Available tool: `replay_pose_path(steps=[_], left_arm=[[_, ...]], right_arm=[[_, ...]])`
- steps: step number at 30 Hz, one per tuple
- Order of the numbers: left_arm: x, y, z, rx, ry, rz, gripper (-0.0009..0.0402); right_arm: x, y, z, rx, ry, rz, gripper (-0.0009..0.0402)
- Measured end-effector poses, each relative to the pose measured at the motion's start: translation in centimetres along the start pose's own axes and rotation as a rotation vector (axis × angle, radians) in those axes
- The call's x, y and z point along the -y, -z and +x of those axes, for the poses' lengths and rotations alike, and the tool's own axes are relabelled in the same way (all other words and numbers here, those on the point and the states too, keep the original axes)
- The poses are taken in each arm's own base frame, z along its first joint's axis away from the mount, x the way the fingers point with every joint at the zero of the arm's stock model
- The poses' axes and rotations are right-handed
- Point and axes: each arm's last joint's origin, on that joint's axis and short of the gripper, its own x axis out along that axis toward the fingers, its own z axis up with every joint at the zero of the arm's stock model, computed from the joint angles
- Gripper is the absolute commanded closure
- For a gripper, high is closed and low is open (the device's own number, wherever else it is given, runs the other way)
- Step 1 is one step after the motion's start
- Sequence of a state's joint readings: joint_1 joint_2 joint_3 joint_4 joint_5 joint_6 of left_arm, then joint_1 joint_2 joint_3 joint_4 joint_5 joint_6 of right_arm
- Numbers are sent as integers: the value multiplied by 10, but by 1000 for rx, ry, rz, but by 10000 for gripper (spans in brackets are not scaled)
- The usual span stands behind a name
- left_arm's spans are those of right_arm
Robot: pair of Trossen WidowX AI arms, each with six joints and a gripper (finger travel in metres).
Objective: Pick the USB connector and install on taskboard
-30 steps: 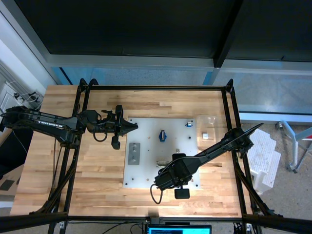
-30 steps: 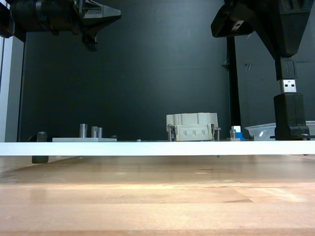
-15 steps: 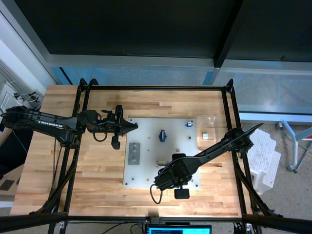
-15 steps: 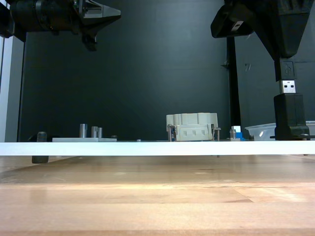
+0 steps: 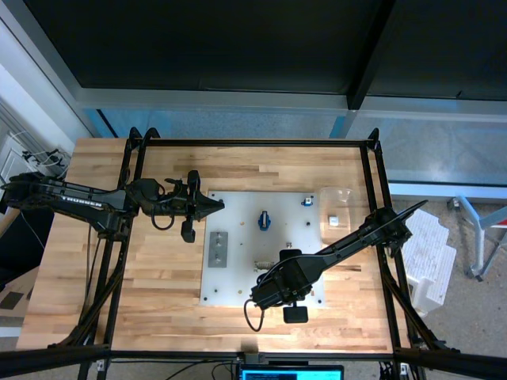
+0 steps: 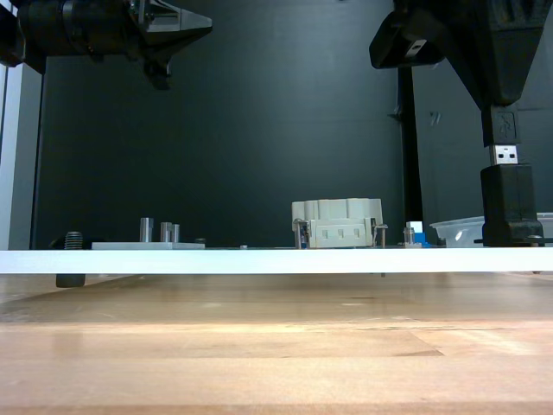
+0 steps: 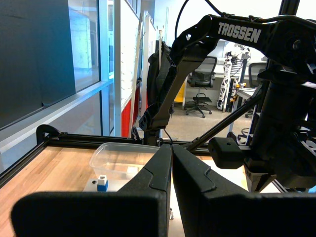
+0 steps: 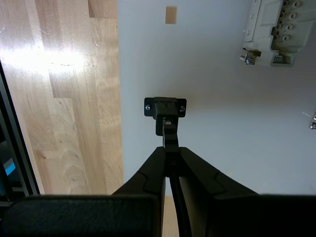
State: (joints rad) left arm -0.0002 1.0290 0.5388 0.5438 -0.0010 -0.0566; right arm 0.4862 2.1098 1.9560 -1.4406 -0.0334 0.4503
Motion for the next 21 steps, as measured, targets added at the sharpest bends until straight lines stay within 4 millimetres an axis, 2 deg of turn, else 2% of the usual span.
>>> replay_pose_path(steps=[13, 21], left_arm=[[0, 0, 0, 0, 0, 0, 393], [0, 0, 0, 0, 0, 0, 393]], right_arm=[[-2, -2, 5, 2, 7, -13, 393], [-2, -1, 19, -4, -11, -18, 393]])
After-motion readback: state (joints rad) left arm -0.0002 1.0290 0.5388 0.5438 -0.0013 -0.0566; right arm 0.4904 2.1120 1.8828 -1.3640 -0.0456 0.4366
